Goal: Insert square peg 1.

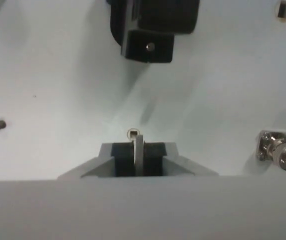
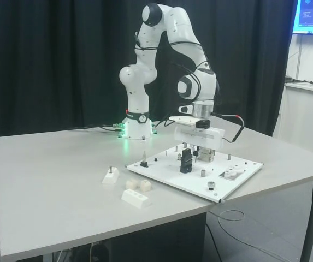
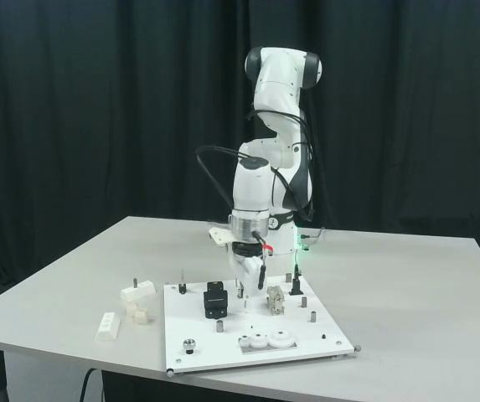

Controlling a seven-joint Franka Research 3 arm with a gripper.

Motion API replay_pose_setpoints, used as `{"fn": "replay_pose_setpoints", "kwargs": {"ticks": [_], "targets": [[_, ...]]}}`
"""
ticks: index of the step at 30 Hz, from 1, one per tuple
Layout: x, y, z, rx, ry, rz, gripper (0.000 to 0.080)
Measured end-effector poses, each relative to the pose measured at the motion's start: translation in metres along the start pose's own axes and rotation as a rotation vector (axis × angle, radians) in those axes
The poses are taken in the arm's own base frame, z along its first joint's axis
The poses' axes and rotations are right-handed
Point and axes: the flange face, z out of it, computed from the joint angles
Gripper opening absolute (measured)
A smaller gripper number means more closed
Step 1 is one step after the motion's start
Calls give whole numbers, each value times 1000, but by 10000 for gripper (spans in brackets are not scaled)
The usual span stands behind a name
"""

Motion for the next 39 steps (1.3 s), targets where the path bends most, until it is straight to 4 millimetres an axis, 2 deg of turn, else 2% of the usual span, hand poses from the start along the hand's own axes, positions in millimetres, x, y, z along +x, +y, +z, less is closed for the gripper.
{"fn": "replay_pose_setpoints", "kwargs": {"ticks": [39], "targets": [[-1, 0, 11, 0, -18, -4, 33]]}}
